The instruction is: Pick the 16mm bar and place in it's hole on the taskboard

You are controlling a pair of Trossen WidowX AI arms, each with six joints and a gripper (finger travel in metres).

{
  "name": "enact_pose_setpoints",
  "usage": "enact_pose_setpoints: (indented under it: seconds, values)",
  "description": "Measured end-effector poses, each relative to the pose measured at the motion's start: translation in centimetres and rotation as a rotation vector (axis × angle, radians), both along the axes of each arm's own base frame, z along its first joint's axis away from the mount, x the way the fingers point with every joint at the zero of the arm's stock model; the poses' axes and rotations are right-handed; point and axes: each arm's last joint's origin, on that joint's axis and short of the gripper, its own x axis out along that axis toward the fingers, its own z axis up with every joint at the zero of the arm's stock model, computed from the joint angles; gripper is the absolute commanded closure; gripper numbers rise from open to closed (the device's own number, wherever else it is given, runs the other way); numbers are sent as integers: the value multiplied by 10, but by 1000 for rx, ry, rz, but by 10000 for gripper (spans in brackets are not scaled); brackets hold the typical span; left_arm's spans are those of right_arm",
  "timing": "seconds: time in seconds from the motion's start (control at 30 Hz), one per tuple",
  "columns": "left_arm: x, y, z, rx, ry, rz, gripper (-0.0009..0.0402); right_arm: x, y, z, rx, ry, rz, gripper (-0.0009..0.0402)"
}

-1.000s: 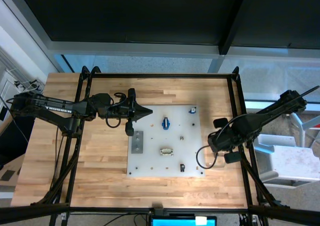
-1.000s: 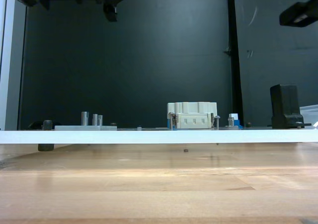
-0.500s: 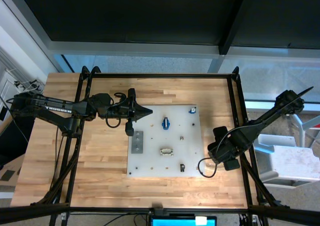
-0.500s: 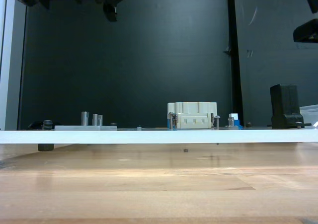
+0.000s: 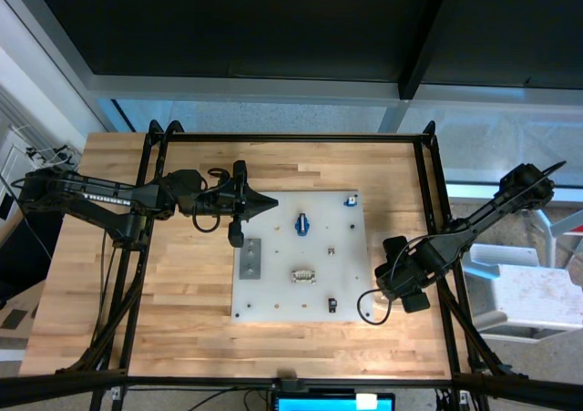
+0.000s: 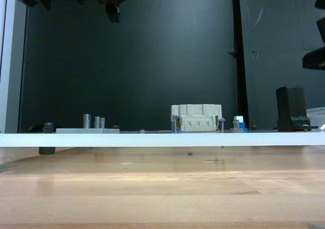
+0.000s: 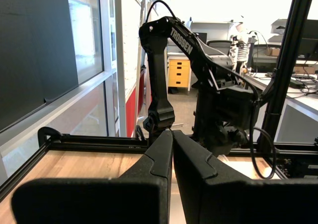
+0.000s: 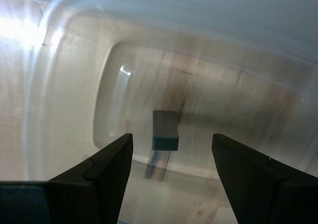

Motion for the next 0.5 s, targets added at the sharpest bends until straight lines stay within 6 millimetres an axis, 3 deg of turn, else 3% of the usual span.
enact_pose_setpoints:
  seconds: [0.5]
  values:
    - [0,0,0,0,0,0,393,-4,-2,-17,9,2,17,214]
